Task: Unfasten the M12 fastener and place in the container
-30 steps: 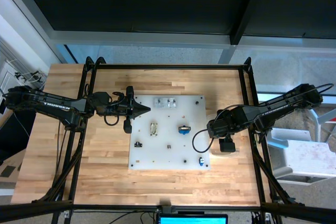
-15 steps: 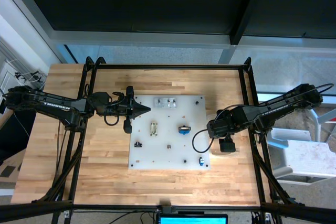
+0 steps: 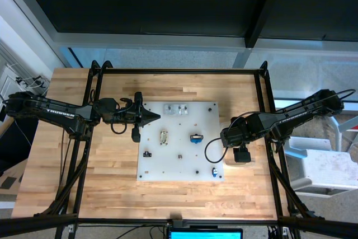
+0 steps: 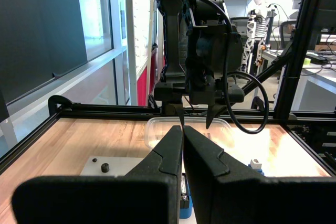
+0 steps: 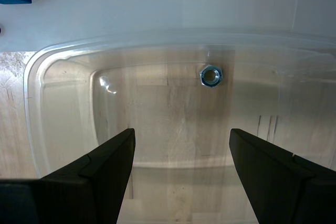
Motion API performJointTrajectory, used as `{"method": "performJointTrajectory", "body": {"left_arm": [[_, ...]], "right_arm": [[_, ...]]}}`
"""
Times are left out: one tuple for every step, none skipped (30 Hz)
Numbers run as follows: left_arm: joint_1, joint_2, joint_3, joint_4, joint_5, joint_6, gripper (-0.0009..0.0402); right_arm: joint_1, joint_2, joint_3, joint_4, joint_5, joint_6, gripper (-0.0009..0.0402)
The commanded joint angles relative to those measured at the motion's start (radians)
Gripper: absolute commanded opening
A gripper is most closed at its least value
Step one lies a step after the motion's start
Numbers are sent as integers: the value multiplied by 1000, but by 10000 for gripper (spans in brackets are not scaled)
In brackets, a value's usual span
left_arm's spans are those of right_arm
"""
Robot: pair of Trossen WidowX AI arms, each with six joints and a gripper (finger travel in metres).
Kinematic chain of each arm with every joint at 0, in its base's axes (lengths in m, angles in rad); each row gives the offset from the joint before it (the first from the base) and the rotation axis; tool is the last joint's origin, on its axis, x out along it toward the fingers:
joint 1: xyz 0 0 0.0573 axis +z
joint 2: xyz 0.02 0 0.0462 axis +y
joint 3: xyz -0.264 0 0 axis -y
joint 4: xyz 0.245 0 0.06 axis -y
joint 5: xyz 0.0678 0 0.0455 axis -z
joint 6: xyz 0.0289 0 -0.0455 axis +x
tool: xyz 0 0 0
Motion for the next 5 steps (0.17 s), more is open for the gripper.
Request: {"method": "performJointTrajectory", "body": {"left_arm": [[0,0,0,0,0,0,0],[0,0,0,0,0,0,0],[0,0,0,0,0,0,0],[0,0,0,0,0,0,0],[0,0,0,0,0,0,0]], "right_arm": [[0,0,0,0,0,0,252],[0,0,0,0,0,0,252],[0,0,0,0,0,0,252],[0,0,0,0,0,0,252],[0,0,0,0,0,0,252]]}}
